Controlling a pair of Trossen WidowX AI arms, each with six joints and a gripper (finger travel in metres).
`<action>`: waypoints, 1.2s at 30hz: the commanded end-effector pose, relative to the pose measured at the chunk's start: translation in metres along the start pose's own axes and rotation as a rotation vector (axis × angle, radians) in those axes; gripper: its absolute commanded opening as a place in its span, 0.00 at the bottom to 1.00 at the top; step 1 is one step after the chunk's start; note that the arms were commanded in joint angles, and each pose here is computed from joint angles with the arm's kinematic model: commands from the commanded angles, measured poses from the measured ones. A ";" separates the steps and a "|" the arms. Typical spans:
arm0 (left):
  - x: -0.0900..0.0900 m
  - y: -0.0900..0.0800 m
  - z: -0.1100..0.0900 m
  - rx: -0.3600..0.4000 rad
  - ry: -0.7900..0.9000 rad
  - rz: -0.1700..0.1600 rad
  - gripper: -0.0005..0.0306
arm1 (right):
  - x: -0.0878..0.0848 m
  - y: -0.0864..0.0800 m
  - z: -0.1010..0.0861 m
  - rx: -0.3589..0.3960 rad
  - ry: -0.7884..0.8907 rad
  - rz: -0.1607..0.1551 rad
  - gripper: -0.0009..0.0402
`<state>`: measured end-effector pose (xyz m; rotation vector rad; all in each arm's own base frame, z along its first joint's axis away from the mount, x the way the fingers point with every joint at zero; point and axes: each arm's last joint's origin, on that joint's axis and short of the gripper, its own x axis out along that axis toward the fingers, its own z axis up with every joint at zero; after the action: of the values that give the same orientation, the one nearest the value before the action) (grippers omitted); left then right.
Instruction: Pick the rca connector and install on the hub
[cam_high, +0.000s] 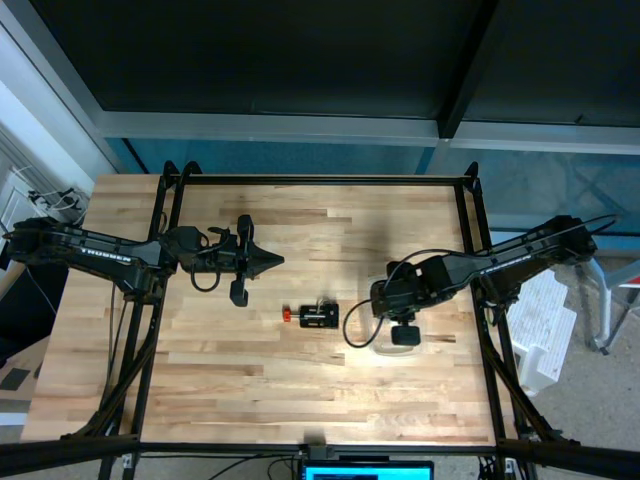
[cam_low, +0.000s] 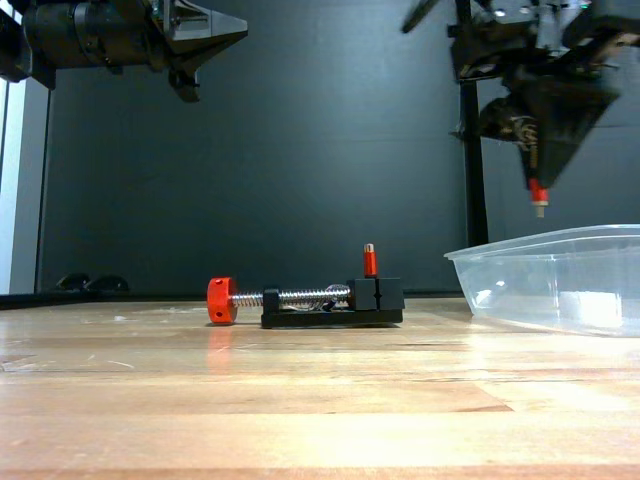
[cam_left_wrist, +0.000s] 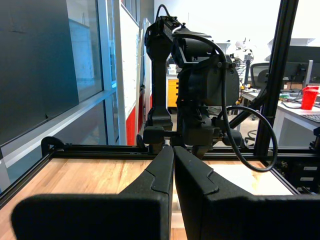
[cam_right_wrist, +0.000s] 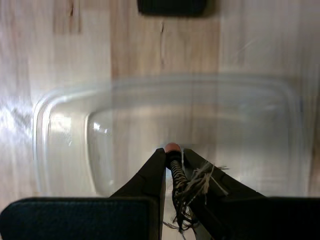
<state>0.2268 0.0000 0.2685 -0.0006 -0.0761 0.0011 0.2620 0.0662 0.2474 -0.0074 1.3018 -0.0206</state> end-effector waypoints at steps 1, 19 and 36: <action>0.000 0.000 0.000 0.000 0.000 0.000 0.02 | 0.003 0.001 0.012 0.009 0.004 -0.004 0.03; 0.000 0.000 0.000 0.000 0.000 0.000 0.02 | 0.023 0.002 0.078 0.046 -0.008 -0.013 0.03; 0.000 0.000 0.000 0.000 0.000 0.000 0.02 | 0.039 0.002 0.113 0.066 -0.036 -0.013 0.03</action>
<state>0.2268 0.0000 0.2684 -0.0006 -0.0757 0.0007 0.3799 0.0664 0.2401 0.0371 1.2729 -0.0748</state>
